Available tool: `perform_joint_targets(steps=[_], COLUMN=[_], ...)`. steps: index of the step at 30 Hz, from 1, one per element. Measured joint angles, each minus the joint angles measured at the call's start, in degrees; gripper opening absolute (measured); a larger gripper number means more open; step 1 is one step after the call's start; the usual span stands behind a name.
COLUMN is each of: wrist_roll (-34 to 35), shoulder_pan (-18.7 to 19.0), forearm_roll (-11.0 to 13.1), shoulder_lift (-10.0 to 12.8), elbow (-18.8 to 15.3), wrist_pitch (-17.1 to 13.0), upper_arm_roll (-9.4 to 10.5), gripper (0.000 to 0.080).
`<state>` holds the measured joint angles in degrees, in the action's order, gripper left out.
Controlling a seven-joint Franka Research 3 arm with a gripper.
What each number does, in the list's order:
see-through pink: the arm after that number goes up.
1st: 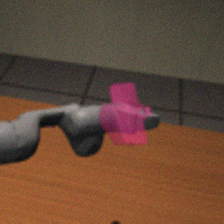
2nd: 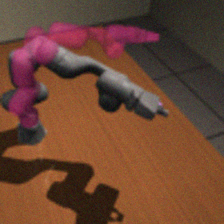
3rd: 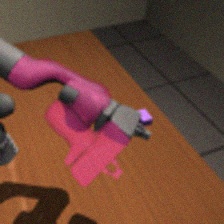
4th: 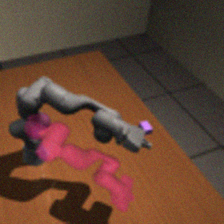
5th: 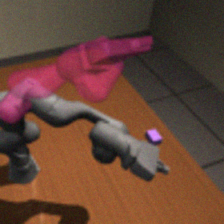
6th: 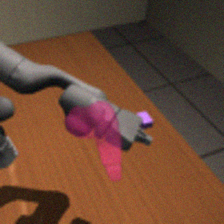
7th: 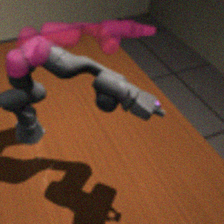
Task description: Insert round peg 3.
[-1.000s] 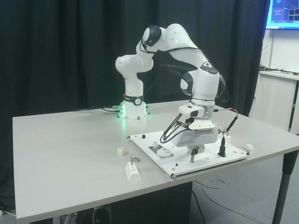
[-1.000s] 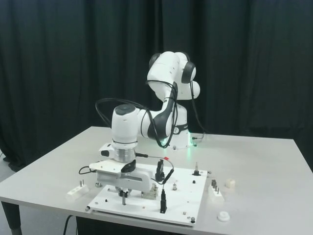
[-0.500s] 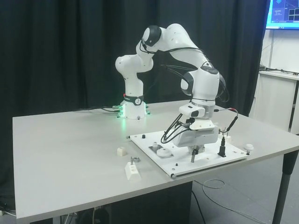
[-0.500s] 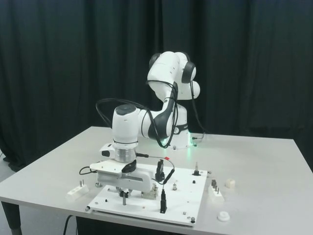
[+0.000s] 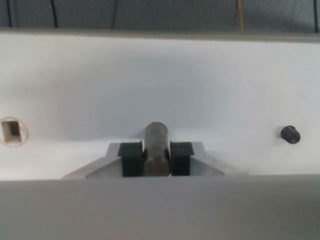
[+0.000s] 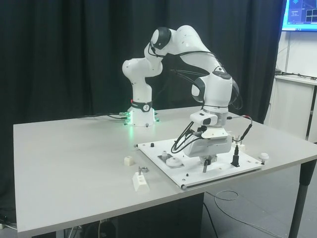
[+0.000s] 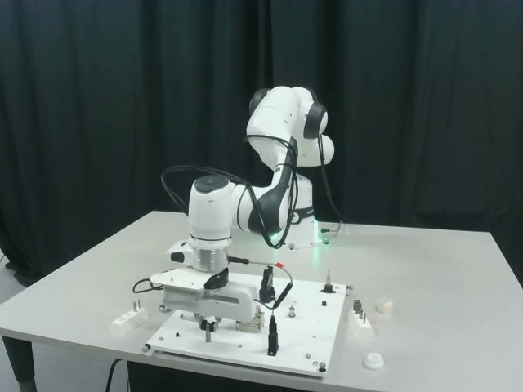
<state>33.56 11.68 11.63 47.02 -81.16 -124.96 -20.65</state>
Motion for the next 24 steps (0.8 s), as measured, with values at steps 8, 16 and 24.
perform_joint_targets(steps=[8,16,24], wrist_roll=[-0.82,-2.19,-2.20], shoulder_pan=[-0.04,-0.04,-0.09], forearm_roll=[-0.13,-1.36,-2.22], shoulder_lift=[-0.06,-0.18,-0.84], elbow=[-0.06,-0.19,-0.90], wrist_pitch=[0.00,0.10,0.58], upper_arm_roll=[0.01,0.25,0.31], gripper=[0.0112,0.0112,0.0377])
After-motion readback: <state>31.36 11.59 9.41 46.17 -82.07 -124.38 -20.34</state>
